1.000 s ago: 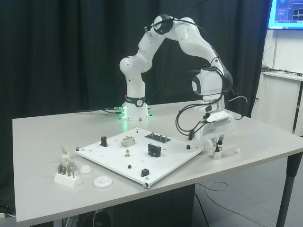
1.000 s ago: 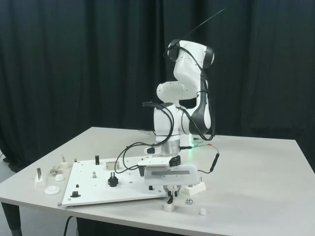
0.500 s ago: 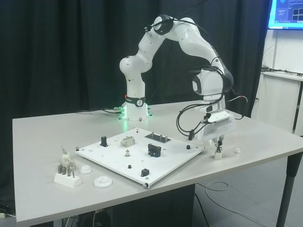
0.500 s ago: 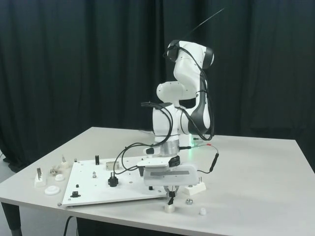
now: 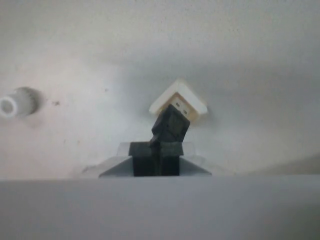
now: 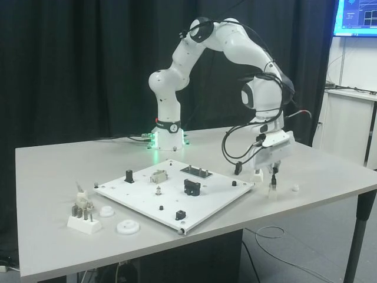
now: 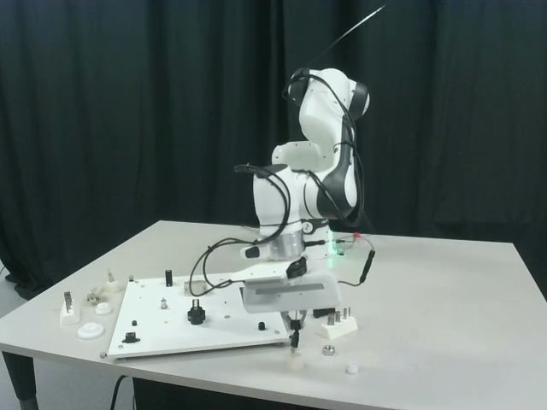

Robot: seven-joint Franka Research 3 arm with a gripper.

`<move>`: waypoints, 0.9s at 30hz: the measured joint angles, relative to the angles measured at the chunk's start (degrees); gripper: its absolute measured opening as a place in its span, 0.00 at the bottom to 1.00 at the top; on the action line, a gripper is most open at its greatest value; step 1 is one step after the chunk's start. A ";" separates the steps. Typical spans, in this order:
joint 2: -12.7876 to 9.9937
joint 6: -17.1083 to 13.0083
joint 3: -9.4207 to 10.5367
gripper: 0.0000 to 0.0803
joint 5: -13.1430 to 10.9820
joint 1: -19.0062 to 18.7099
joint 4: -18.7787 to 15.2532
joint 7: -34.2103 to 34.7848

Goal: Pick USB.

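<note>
The USB is a small black plug, tilted, and my gripper is shut on it. Just beneath it stands its small white holder on the grey table. In the first room view the gripper hangs a little above the table beside the white board's right corner, with the USB at its tips and the holder under it. The second room view shows the gripper raised, the USB clear of the holder.
A white board with several black and grey fittings lies mid-table. A small white cap and a white block with pins sit near the gripper. White gears and a peg stand lie at the left.
The arm has risen and tilted, lifting the USB up out of the white holder, which stays on the table.
</note>
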State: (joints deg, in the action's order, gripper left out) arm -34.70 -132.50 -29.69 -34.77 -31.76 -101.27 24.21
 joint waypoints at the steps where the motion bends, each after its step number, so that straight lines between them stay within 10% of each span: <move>1: 0.01 1.32 -0.36 0.05 0.24 0.00 0.62 0.00; 11: -0.21 10.64 -2.69 0.04 2.12 0.14 5.57 0.25; 27: -2.12 14.09 -3.07 0.04 3.96 0.38 9.24 3.71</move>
